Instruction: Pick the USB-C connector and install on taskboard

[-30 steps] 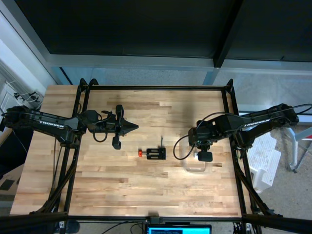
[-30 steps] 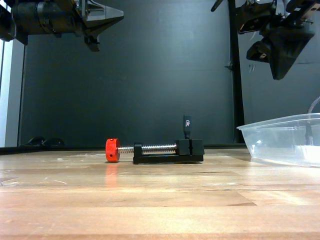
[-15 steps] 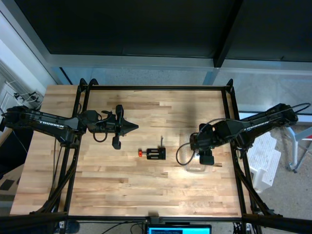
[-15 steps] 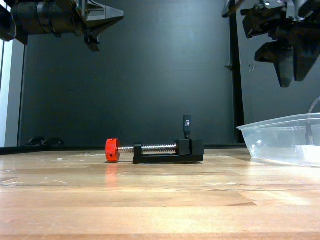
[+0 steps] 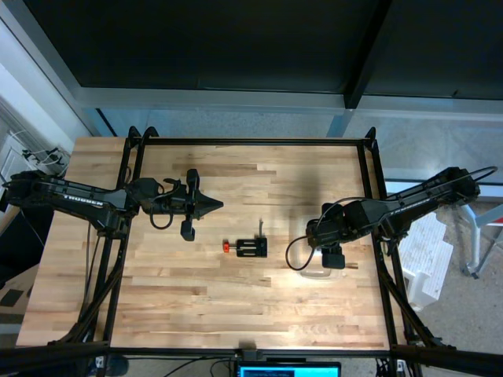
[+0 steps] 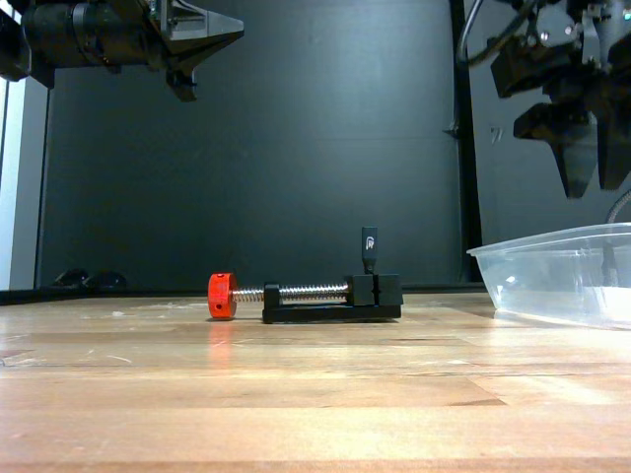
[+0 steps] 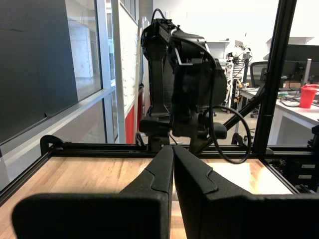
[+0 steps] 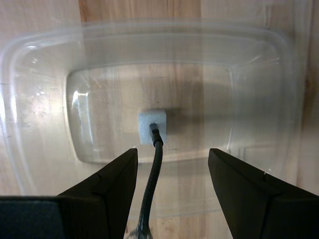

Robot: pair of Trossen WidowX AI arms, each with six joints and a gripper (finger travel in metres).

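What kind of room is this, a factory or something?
Probably a robotics lab within an office: a metal-framed wooden bench, with desks and a chair beyond it. The left gripper hangs shut above the bench's left half; the right gripper hangs open over a clear tray.

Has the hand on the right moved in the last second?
Yes. The right hand has dropped closer to the rim of the clear tray, open above it. The left hand hangs shut, high over the left of the table.
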